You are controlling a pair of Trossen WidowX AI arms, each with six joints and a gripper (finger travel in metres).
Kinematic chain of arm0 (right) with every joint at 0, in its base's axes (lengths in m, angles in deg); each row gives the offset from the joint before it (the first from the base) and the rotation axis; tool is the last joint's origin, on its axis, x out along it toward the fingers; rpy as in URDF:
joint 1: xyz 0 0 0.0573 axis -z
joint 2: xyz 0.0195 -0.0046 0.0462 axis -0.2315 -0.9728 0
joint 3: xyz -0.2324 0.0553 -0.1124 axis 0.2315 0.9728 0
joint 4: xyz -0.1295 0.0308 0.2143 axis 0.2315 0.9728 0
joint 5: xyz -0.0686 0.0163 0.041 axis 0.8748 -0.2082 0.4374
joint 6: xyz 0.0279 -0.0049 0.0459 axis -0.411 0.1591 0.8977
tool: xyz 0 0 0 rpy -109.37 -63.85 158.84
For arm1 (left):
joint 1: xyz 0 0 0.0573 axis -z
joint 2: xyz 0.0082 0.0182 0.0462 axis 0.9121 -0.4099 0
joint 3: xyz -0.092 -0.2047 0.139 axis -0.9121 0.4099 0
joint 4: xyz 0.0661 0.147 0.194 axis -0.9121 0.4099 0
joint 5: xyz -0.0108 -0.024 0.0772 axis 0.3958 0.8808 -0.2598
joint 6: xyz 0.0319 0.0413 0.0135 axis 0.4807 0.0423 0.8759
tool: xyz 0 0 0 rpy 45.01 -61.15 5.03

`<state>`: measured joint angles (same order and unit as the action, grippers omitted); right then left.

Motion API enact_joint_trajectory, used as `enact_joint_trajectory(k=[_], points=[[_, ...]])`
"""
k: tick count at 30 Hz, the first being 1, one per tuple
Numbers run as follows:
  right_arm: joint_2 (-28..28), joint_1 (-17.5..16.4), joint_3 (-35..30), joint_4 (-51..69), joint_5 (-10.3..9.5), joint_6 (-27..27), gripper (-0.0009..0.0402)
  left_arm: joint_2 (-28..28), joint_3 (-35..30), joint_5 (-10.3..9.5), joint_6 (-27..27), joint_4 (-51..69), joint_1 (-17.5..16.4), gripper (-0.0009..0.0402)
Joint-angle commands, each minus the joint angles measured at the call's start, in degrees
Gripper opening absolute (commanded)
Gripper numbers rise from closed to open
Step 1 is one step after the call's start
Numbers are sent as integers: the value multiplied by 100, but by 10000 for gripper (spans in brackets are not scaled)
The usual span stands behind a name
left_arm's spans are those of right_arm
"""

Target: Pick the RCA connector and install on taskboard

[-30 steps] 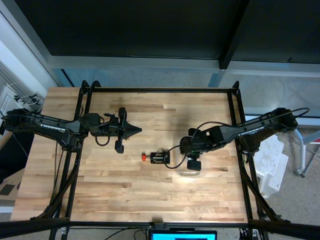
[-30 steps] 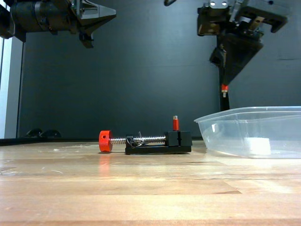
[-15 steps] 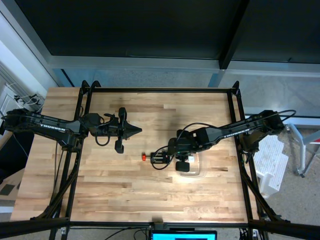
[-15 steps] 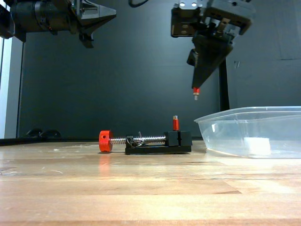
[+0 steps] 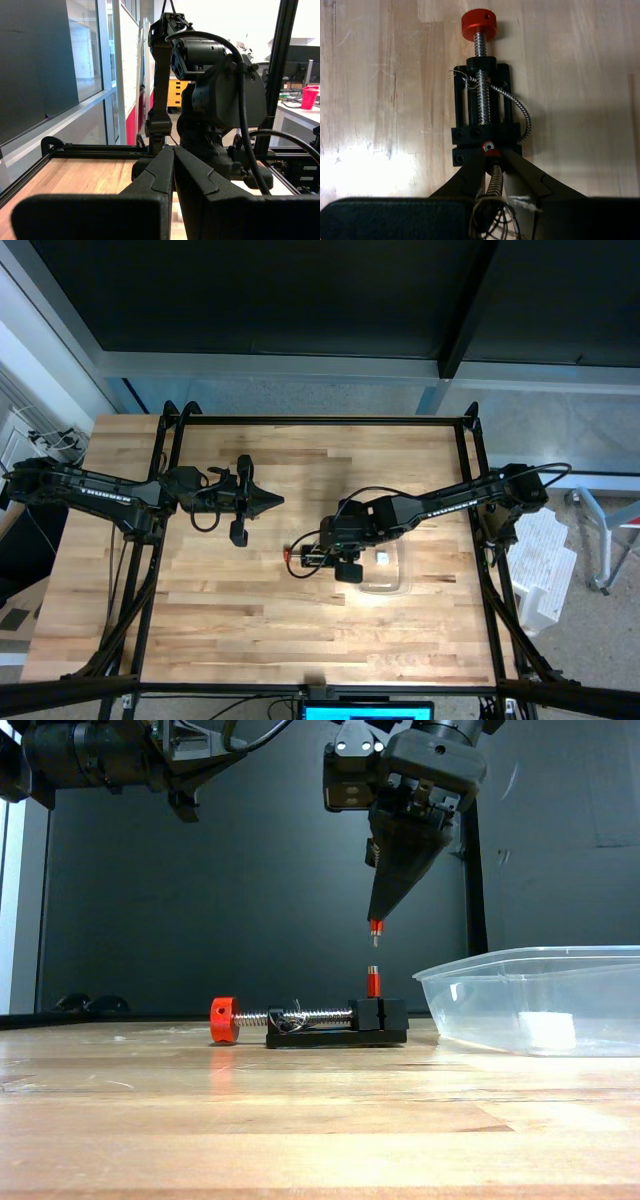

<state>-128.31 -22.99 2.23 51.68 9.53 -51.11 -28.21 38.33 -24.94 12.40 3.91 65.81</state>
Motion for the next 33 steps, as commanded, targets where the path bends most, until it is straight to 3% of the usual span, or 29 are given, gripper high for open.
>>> enact_joint_trajectory(k=[1,33], points=[[-94,11,-55,-2,-15,0,2,-2,0,2,2,-2,0,0],[-240,20,-37,-61,-35,-24,2,-2,0,2,2,-2,0,0]])
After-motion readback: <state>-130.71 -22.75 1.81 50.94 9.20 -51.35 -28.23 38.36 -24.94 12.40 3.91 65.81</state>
